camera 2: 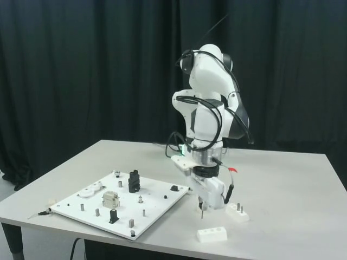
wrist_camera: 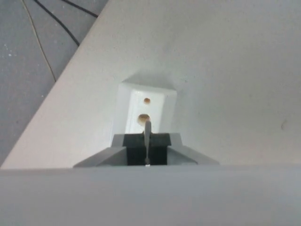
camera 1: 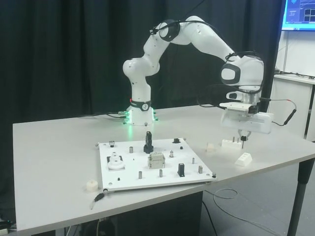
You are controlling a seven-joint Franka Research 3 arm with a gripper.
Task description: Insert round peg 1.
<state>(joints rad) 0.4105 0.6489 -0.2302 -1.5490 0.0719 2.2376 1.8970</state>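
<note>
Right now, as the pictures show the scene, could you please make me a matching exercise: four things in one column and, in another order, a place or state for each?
Things:
1. round peg
2. white block with holes
3. white board
4. arm's base

Places or states:
A. carries many small parts
B. glows green
C. held between the fingers
D. lies on the grey table, near its edge

Pairs: 1-C, 2-D, 3-A, 4-B.
</note>
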